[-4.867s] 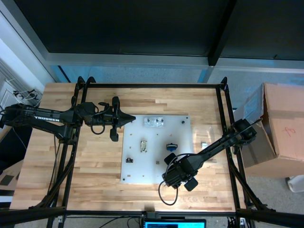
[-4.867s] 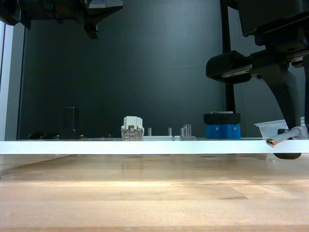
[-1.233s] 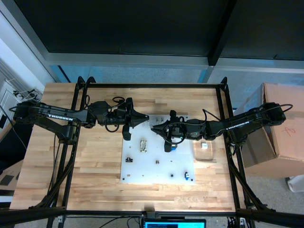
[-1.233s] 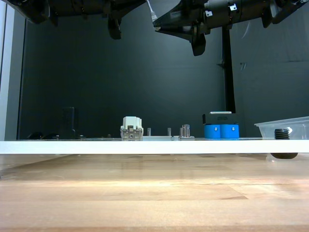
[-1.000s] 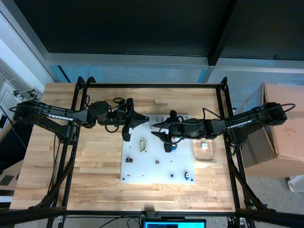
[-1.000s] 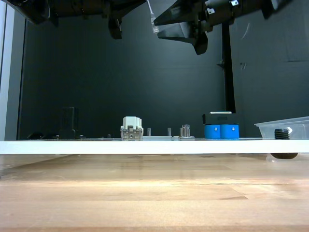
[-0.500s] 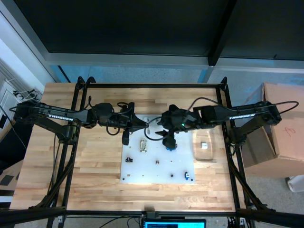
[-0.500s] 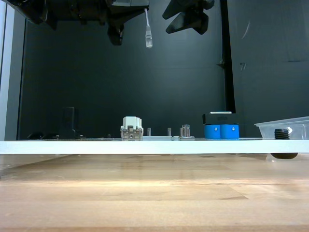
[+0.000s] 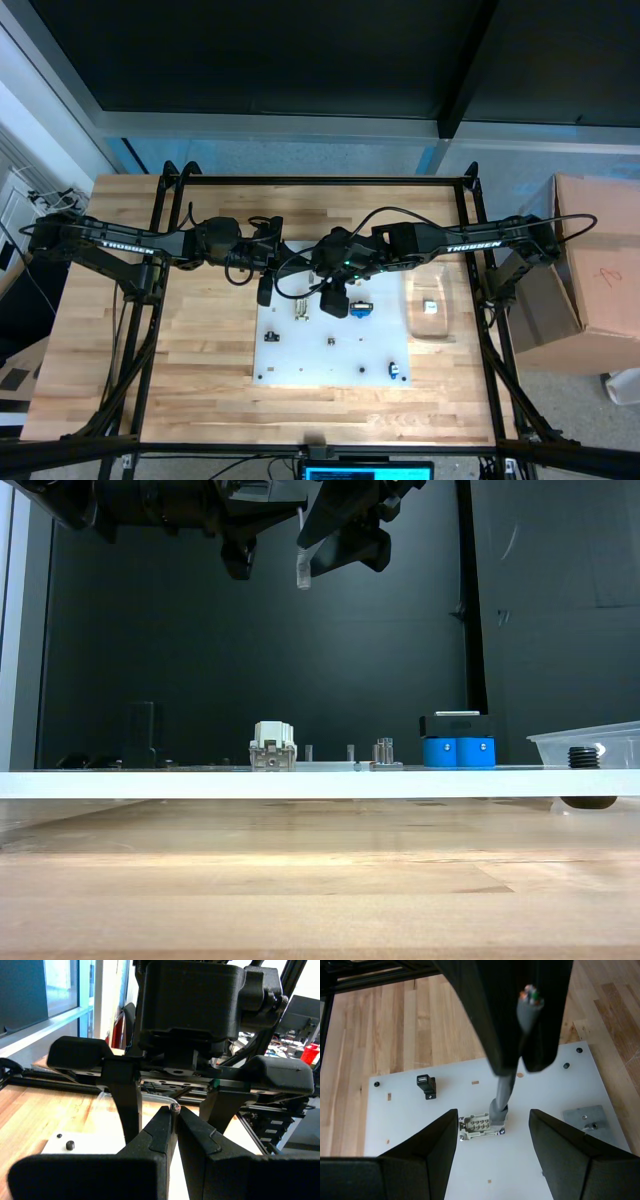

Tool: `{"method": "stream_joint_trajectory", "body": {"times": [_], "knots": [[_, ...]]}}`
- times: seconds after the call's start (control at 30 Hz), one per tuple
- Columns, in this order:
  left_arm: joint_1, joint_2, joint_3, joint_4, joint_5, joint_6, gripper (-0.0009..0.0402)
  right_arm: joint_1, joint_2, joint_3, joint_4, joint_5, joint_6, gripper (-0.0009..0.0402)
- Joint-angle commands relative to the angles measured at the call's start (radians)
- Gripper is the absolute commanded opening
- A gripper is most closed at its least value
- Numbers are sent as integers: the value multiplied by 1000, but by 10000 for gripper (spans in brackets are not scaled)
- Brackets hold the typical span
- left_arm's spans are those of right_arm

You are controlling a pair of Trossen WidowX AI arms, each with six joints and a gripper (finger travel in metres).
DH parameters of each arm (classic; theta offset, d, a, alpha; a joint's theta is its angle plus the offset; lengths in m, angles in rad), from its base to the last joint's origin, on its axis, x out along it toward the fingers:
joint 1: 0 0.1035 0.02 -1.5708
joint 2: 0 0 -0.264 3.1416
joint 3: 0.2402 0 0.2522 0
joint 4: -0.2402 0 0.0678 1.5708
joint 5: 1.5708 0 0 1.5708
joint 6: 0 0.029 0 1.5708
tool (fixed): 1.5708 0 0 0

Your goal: Pick the RJ45 connector and install on the taskboard

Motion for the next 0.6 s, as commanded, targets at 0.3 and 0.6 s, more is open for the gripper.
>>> {"method": "stream_joint_trajectory", "body": {"times": [0.3,0.6], "knots": [[0,0,0,-1,-1,0,0,0,0,-9,50,0,-23,134],[0,0,0,0,-1,0,0,-2,2,-9,64,2,-35,86]]}}
